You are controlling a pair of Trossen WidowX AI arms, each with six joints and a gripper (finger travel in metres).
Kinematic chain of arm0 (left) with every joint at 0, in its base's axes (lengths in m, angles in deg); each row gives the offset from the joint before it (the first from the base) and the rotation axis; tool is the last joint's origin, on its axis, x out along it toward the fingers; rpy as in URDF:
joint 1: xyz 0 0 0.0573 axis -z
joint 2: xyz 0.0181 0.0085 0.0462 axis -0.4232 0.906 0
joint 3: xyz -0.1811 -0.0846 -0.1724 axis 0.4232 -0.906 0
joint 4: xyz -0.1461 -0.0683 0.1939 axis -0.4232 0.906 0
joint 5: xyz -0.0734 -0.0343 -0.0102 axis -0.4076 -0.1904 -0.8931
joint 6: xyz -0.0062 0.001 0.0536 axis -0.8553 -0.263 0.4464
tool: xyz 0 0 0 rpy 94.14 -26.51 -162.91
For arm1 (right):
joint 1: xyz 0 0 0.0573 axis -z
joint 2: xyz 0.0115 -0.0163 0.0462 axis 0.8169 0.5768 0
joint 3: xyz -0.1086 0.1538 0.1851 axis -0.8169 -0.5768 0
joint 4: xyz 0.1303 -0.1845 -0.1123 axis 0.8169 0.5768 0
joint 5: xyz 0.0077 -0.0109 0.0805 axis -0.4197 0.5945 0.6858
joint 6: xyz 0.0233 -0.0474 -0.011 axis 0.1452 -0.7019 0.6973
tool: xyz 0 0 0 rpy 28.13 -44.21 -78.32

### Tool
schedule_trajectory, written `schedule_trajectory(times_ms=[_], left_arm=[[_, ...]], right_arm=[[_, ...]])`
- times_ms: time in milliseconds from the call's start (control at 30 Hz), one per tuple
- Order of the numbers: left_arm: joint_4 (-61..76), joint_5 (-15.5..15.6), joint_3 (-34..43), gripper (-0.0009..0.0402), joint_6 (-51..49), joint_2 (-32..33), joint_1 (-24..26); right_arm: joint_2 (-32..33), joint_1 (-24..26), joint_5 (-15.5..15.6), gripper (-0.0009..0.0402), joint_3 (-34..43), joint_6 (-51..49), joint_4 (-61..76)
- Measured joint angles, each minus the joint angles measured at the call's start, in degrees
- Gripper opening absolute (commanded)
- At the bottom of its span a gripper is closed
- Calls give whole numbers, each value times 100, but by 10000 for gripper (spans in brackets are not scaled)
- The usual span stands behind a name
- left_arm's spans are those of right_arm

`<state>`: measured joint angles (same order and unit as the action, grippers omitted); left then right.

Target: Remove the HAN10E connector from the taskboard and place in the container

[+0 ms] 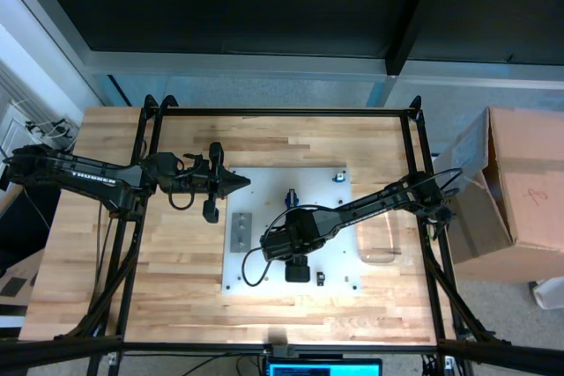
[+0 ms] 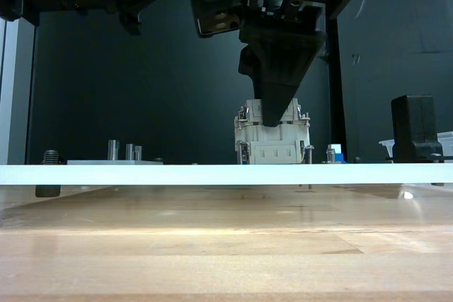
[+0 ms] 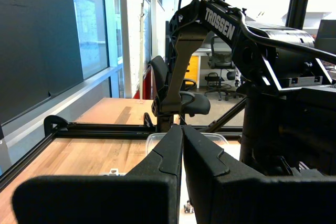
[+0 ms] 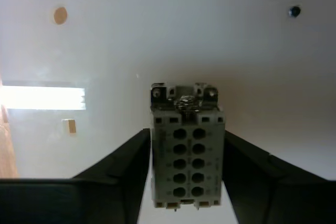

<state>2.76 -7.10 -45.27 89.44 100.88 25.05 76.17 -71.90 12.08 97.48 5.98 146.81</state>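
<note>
While my left gripper hangs over the left edge of the board with fingers pressed together, holding nothing, my right gripper is down near the board's front. Its fingers squeeze the HAN10E connector from both sides. The connector stands straight up, low at the board; I cannot tell if it has left its seat. The clear container sits at the board's right edge.

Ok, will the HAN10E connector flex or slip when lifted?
Probably rigid: the HAN10E connector is a blocky moulded body on the taskboard. Flat sides in the right gripper should resist slipping. Left gripper hovers shut above the taskboard's left edge.
</note>
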Motion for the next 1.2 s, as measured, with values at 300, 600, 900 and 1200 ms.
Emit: schedule_trajectory(times_ms=[300, 600, 900, 1200], left_arm=[[0, 0, 0, 0, 0, 0, 0], [0, 0, 0, 0, 0, 0, 0], [0, 0, 0, 0, -2, 0, 0], [0, 0, 0, 0, 0, 0, 0]], right_arm=[[-9, 0, 11, 53, 0, -22, -4], [-120, -11, 7, 40, -4, -31, 0], [-393, -13, 20, 41, 155, -17, 85], [-623, 0, 11, 41, 181, -11, 367]])
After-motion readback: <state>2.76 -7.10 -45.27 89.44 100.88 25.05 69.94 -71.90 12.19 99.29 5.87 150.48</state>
